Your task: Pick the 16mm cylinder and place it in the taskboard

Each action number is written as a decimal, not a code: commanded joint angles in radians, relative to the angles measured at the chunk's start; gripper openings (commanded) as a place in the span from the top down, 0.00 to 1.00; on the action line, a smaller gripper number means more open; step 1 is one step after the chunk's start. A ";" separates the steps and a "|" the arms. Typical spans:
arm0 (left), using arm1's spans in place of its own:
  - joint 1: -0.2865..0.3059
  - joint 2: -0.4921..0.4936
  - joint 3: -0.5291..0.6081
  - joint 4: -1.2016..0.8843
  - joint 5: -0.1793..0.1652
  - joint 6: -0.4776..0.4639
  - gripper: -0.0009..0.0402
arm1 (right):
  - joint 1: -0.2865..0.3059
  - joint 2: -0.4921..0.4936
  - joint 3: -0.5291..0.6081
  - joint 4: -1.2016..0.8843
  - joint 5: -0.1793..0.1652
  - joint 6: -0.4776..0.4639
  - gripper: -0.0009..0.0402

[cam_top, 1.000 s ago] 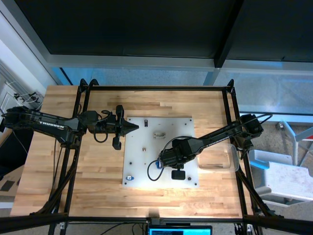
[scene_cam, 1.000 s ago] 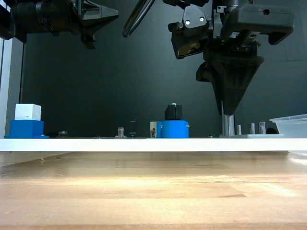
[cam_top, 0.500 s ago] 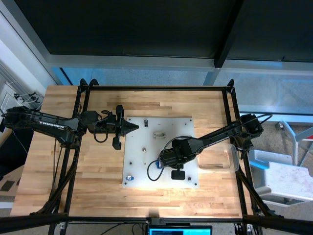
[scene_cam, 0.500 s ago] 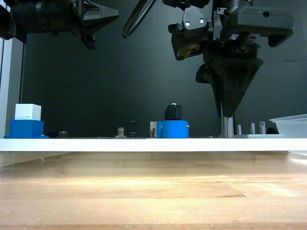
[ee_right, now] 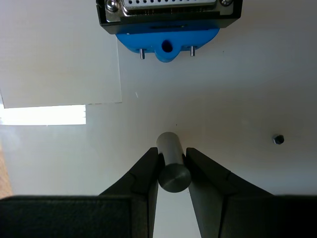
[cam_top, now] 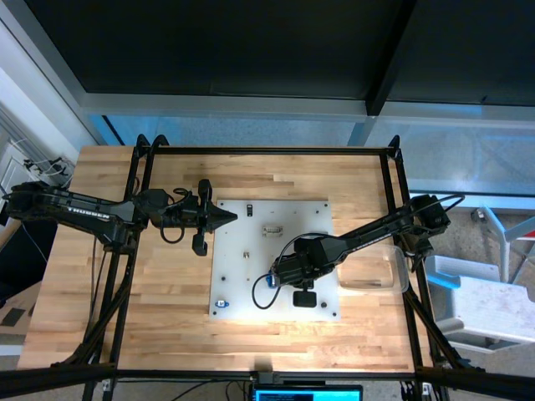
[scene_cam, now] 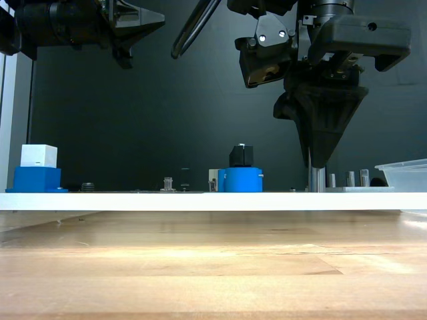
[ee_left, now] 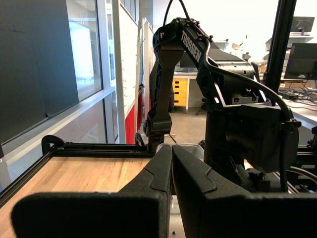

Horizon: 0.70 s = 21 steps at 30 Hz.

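Placing, by the look of it: right gripper (ee_right: pixel 171 157) clamped on the upright cylinder (ee_right: pixel 173 168), foot at the board (ee_right: pixel 257 74), seating unclear; left gripper (ee_left: pixel 171 153) closed, high over the board's left edge; next, likely straight down, then release.

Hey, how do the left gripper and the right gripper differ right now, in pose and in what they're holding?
The left gripper points level, over the left edge of the taskboard; the right gripper points straight down over the board. The left gripper is shut on nothing; the right gripper is shut on the 16mm cylinder, held upright. Both hang above the taskboard rather than resting on it.
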 commanded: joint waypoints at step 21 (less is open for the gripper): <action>0.000 0.000 0.000 0.000 0.000 0.000 0.98 | 0.000 0.030 -0.021 0.058 -0.010 -0.003 0.96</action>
